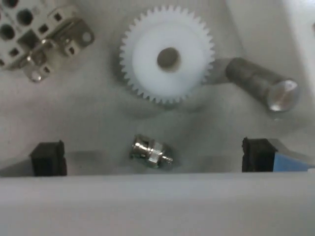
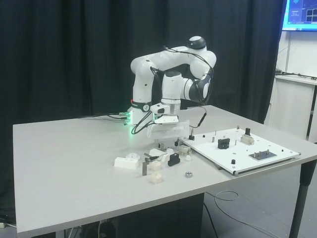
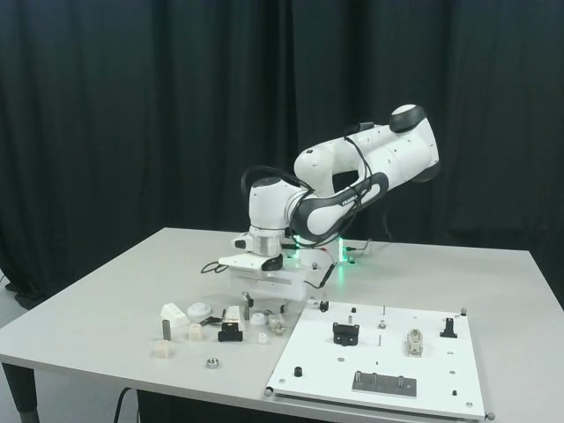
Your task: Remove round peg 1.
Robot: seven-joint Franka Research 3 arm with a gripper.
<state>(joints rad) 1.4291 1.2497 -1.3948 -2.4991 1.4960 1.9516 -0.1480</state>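
Observation:
A grey metal round peg (image 1: 261, 83) lies on its side on the table, right beside a white gear (image 1: 167, 54). My gripper (image 1: 152, 157) hangs open just above the table, its two black fingertips (image 1: 48, 158) wide apart. A small metal threaded connector (image 1: 150, 151) lies on the table between them, untouched. The peg lies beyond the fingertip line, off to one side. In the room views the gripper (image 2: 168, 141) (image 3: 263, 295) hovers over the loose parts beside the white assembly board (image 2: 257, 144) (image 3: 388, 370).
A white multi-hole connector block with metal tabs (image 1: 34, 34) lies near the gear. Several loose parts lie on the table: white blocks (image 2: 128, 161) (image 3: 174, 315), a black piece (image 2: 173, 159) (image 3: 231, 333) and a nut (image 2: 188, 174) (image 3: 211, 361). Fixtures stand on the board.

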